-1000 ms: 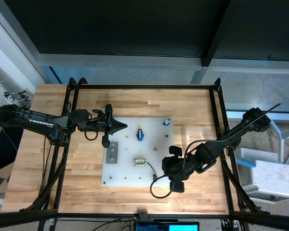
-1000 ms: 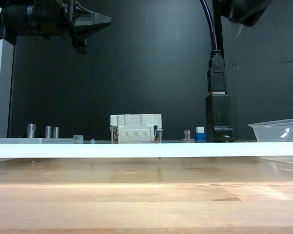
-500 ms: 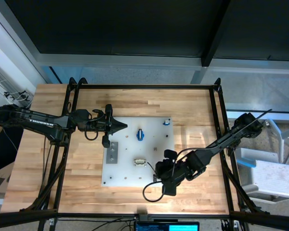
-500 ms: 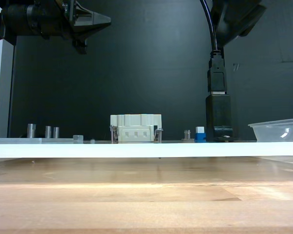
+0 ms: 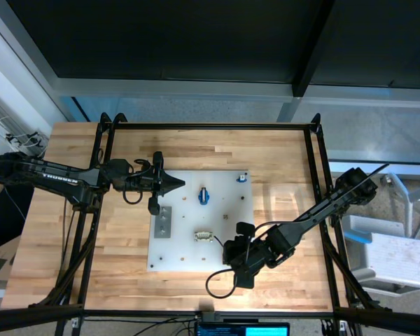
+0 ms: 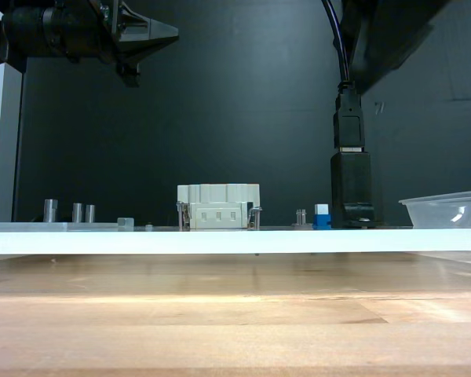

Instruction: Remove the USB connector from the USB hub and place in the container

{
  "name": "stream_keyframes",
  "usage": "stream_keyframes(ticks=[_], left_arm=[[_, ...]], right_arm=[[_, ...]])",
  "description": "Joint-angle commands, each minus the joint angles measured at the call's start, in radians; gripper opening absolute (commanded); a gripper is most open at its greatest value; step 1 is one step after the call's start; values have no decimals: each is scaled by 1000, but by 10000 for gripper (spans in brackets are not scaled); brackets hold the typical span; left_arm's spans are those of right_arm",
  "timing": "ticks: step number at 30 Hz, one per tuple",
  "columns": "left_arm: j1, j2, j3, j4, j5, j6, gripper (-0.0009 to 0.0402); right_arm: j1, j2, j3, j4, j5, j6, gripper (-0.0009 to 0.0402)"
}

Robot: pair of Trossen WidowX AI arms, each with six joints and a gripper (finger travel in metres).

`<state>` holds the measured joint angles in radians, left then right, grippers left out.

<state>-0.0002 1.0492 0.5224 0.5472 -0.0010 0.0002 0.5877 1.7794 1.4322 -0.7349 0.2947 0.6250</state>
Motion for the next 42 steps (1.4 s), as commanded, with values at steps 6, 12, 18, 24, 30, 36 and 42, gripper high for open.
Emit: stream_keyframes(ticks=[6,12,18,24,30,36,42], left_arm=[[0,0,0,0,0,0,1],[0,0,0,0,0,0,1],[0,0,0,0,0,0,1],[0,0,0,0,0,0,1],[0,0,0,0,0,0,1],[0,0,0,0,0,0,1],[0,0,0,0,0,0,1]], right_arm=[[-16,19,-2,6,1,-3,169],[-23,43,-2,25,-9,-10,169],[-27,48,-2,29,-18,-16,155],[-28,48,-2,29,-24,-23,110],[-28,48,-2,29,-24,-27,58],[-28,48,-2,29,-7,-31,-1],[-28,48,-2,29,-8,-32,-1]])
